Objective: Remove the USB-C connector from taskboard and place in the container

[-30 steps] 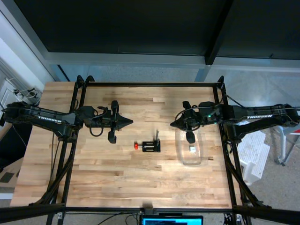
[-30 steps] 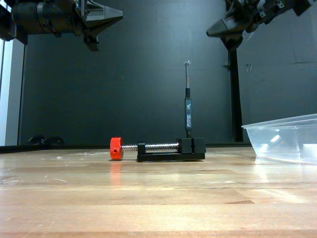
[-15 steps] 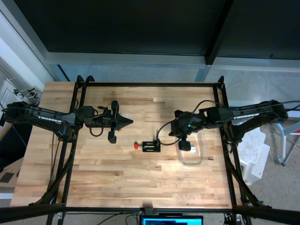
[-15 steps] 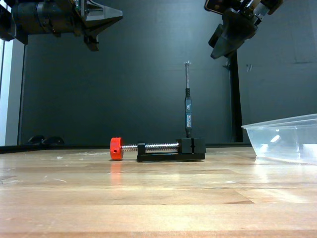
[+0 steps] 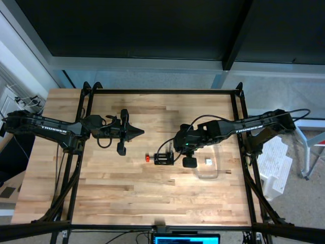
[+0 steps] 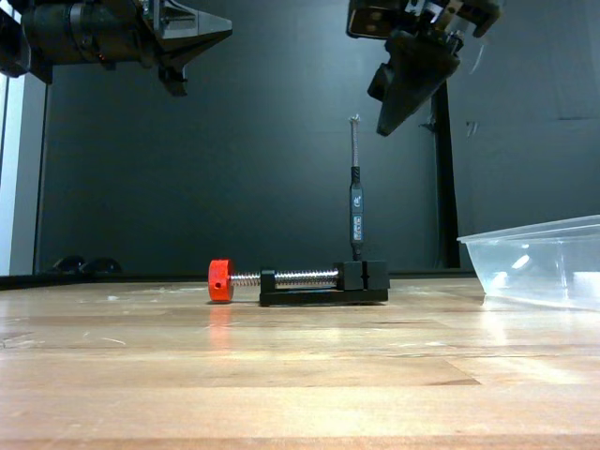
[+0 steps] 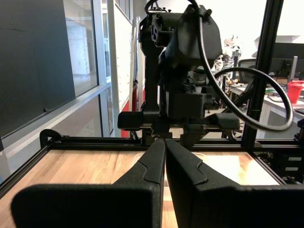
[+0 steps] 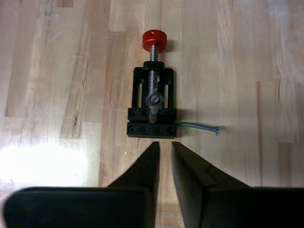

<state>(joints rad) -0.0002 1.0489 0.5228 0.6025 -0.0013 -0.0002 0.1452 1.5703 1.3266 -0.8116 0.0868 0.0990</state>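
The taskboard (image 5: 163,158) (image 6: 323,281) (image 8: 153,111), a small black vise with a red knob, lies mid-table. The USB-C connector (image 6: 357,220) (image 8: 153,102) stands upright in it, with a thin wire rising from its top. My right gripper (image 5: 176,145) (image 6: 382,127) (image 8: 164,144) hangs above the taskboard's end away from the knob, pointing down. Its fingers are a narrow gap apart and hold nothing. The clear container (image 5: 205,176) (image 6: 539,262) sits to the right of the taskboard. My left gripper (image 5: 142,132) (image 6: 225,33) (image 7: 165,141) hovers high at the left, shut and empty.
A small white square piece (image 5: 208,161) lies inside the container. Black frame rails (image 5: 162,92) run along the table's far and side edges. Bare wood lies in front of the taskboard.
My right arm has swung left from above the container to over the taskboard, and its gripper has tilted downward. The left arm has not moved.
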